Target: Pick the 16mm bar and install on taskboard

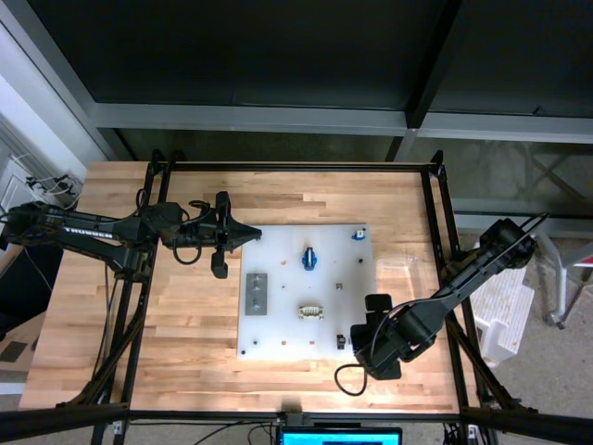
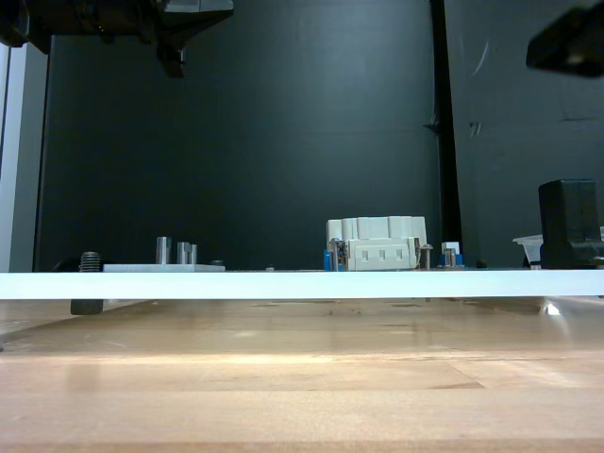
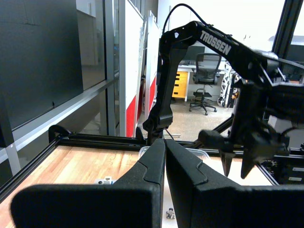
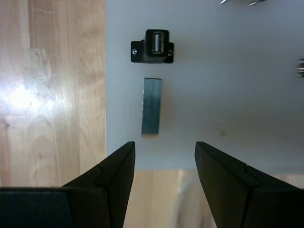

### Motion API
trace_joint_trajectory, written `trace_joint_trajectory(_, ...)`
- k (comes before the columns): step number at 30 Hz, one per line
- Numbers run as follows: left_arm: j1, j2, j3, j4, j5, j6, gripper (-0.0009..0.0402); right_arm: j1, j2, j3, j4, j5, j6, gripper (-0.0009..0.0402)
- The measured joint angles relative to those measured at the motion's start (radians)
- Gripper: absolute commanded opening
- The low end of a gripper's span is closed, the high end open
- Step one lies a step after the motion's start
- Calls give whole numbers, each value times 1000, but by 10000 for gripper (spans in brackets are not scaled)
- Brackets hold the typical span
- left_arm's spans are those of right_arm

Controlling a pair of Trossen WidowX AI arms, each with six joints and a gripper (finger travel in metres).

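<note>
The picking step is judged to be in hand, since the 16mm bar (image 4: pixel 152 105) is not yet grasped. It is seen lying flat and free on the white taskboard (image 1: pixel 278 260), close to the board's near edge and just beside a black connector (image 4: pixel 152 46). One end is pointed toward that connector, and the bar is clear of any seat.

The right tool (image 4: pixel 165 147) is held above this near right corner of the board and pointed straight down. Its fingers (image 4: pixel 118 166) are spread wide, with nothing between them and nothing touched. In the right wrist view the bar is seen beyond the fingertips, nearer to one finger than to the other, so it is not centred in the gap. The opening is already set across the bar's narrow width.

For the next move, a small shift is called for until the bar is centred, followed by a descent almost to the board and a closing on the long edges. Because the bar lies flat, little height is offered to the fingertips, and a slip is judged possible.

The left tool (image 1: pixel 250 235) is held high over the board's far left corner, above the counter (image 1: pixel 185 352). Its fingers are pressed together and nothing is held. A grey plate (image 1: pixel 255 294) with upright pins is seen on the board's left part. Whether the bar's seat is there cannot be told.
</note>
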Motion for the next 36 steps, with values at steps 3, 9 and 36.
trace_joint_trajectory(3,0,0,0,0,0,0,0,0,1,-43,58,-4,-1,174)
trace_joint_trajectory(9,0,0,0,0,0,0,0,-1,1,-101,121,-7,-1,174)
trace_joint_trajectory(36,0,0,0,-20,0,0,0,-2,51,-183,264,-19,-9,165)
